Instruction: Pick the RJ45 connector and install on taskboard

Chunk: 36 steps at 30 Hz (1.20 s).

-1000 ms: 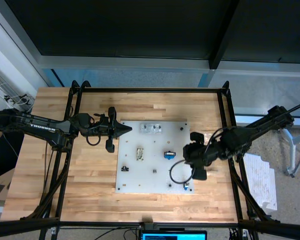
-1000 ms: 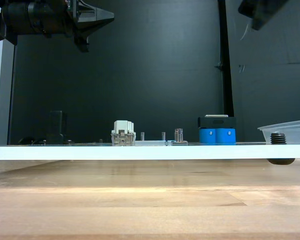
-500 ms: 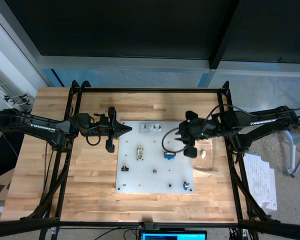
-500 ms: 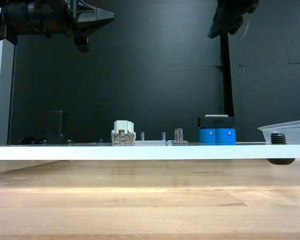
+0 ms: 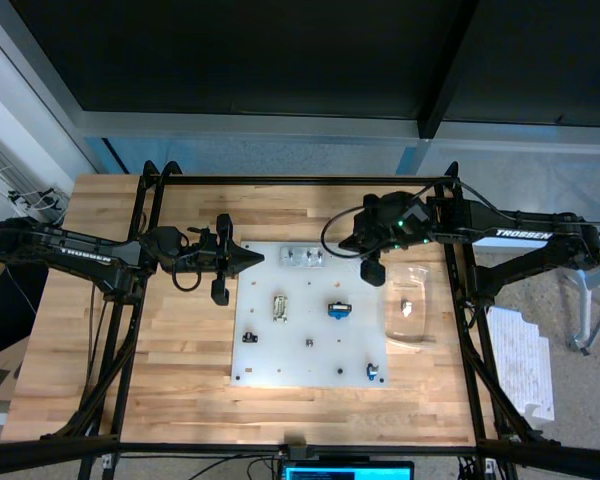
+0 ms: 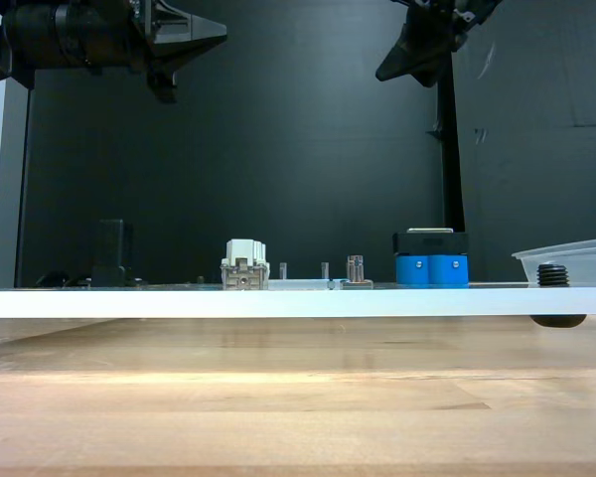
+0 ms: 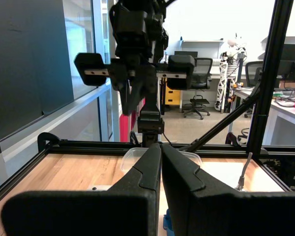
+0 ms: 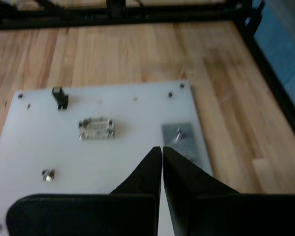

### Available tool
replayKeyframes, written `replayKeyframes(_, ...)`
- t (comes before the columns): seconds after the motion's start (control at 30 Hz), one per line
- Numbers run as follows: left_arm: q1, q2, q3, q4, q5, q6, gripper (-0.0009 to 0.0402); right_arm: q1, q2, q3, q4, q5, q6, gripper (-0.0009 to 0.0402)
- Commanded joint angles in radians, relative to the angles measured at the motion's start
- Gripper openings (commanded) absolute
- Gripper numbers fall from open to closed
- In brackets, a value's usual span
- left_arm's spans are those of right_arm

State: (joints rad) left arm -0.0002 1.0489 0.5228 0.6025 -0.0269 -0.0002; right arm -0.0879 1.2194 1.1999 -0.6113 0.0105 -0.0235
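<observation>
I can't locate the connector. Left end effector (image 7: 161,147) and right end effector (image 8: 162,152) pressed together, empty, above the board's (image 5: 280,350) far edge.

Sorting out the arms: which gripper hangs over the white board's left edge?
The left gripper, shut; the right gripper, also shut, hangs above the board's far right part.

Seen from above, a wooden table (image 5: 180,400) fills the lower frame, a dark wall panel (image 5: 230,50) spans the top, and speckled floor (image 5: 580,410) shows lower right. The left wrist view shows a bright office with an office chair (image 7: 201,78), a desk (image 7: 290,105) and a glass wall (image 7: 78,44)
</observation>
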Motion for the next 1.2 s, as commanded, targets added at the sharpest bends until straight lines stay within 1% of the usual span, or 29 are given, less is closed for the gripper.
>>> replayKeyframes(0.03,0.000,0.000,0.000,0.000,0.000,0.000,0.0000,-0.001,-0.011,-0.023,0.085,-0.039,-0.016,0.0001)
replayKeyframes(0.2,0.000,0.000,0.000,0.000,0.000,0.000,0.0000,-0.002,-0.048,-0.119,0.272,-0.039,-0.009,0.0000)
replayKeyframes(0.33,0.000,0.000,0.000,0.000,0.000,0.000,0.0000,-0.001,-0.081,-0.215,0.420,-0.039,0.015,0.0000)
replayKeyframes(0.47,0.000,0.000,0.000,0.000,0.000,0.000,0.0000,0.000,-0.110,-0.321,0.594,-0.060,0.040,0.0000)
replayKeyframes(0.6,0.000,0.000,0.000,0.000,0.000,0.000,0.0000,0.000,-0.124,-0.403,0.746,-0.064,0.057,0.0000)
replayKeyframes(0.93,0.000,0.000,0.000,0.000,0.000,0.000,0.0000,0.010,-0.132,-0.521,0.975,-0.064,0.076,0.0000)
replayKeyframes(1.2,0.000,0.000,0.000,0.000,0.000,0.000,0.0000,0.025,-0.132,-0.537,1.019,-0.055,0.069,0.0000)
